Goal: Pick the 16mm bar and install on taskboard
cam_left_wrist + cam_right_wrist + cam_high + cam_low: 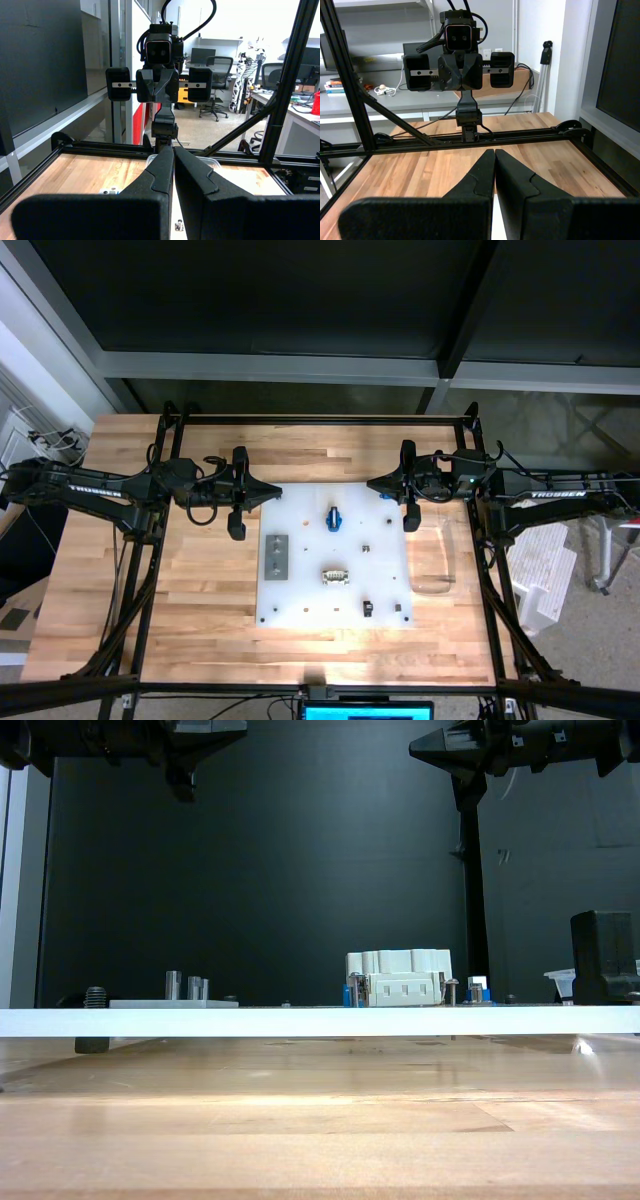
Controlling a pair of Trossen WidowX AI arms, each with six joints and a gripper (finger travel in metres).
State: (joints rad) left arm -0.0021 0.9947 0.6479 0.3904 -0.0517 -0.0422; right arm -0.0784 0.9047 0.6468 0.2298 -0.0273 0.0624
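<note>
16mm bar cannot be placed for sure in these views, and with the left hand (277, 492) and right hand (371, 485) both closed on nothing, high over the taskboard (300, 602) far edge, you may go for the wrong part or strike it with the fingers pressed together

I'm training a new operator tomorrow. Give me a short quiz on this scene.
1. True or false: the left gripper holds the 16mm bar.
2. Is the right gripper open or shut?
3. Which sits on the taskboard: A blue part, B red cup, C yellow tape?
Key: 1 false: shut and empty above the board's far left corner; the bar's place cannot be told. 2 shut, above the far edge's right side. 3 A.
</note>
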